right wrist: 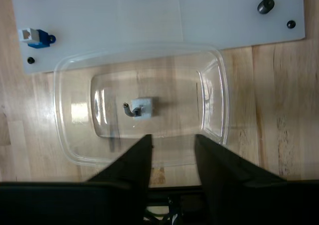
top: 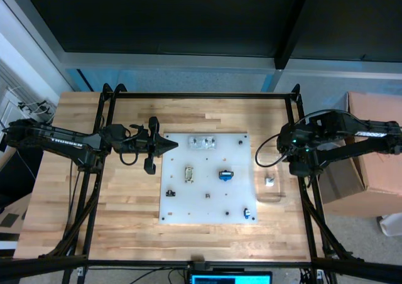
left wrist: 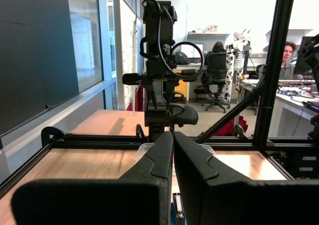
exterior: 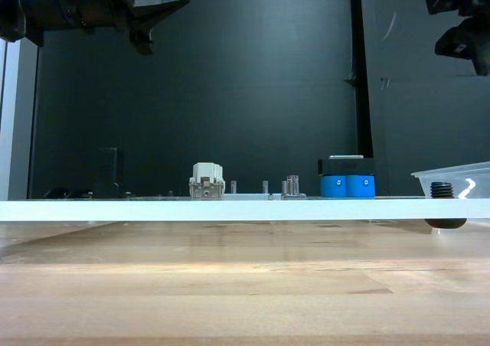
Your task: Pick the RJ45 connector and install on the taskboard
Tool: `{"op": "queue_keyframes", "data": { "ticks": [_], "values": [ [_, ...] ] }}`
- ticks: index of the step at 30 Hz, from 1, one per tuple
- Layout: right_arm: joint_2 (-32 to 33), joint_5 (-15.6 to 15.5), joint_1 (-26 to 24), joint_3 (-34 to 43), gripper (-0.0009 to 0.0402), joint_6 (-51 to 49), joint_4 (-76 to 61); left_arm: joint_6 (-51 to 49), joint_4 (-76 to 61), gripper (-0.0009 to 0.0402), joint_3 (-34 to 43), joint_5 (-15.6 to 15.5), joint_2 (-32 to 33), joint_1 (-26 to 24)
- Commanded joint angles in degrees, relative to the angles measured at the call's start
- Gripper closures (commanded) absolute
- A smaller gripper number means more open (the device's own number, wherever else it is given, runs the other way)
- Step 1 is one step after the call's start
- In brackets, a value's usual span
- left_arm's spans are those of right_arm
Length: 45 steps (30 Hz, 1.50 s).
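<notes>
The small white RJ45 connector (right wrist: pixel 142 107) was seen lying free in the clear plastic tray (right wrist: pixel 224 95), at 3 o'clock of the white taskboard (top: pixel 188 202). It was apart from the right gripper (right wrist: pixel 172 138), whose jaws were spread wide, empty. The left gripper (left wrist: pixel 173 135), raised at the board's 9 o'clock, was closed on nothing. The connector's latch could not be made out.

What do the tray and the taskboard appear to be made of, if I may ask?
Tray: clear glossy plastic, likely; the wooden table shows through it and the RJ45 connector lies free inside. Taskboard: white matte plastic, apparently. Right gripper hovers open above the tray; left gripper, shut, hangs above the taskboard's left edge.
</notes>
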Motion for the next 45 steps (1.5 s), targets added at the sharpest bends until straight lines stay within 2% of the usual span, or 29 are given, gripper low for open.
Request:
{"op": "queue_keyframes", "data": {
  "ticks": [1,4,8,21,35,45],
  "values": [
    [1.4,0.1,0.1,-0.1,0.0219,0.1,0.1,0.0,0.0,0.0392,0.0,0.0,0.0,0.0],
    [2.6,0.3,0.1,-0.1,0.0197,0.1,0.1,0.0,0.0,0.0393,0.0,0.0,0.0,0.0],
    [3.8,1.7,0.3,-0.2,0.0189,0.4,0.2,0.0,0.0,0.0392,0.0,0.0,0.0,0.0],
    [5.9,1.5,1.3,-6.8,0.0189,1.4,2.1,0.0,0.0,0.0393,0.0,0.0,0.0,0.0],
    [6.1,1.1,6.6,-16.4,0.0189,6.1,11.8,0.0,0.0,0.0393,0.0,0.0,0.0,0.0],
    [7.5,1.2,7.9,-21.2,0.019,8.2,17.7,0.0,0.0,0.0393,0.0,0.0,0.0,0.0]
  ]
}}
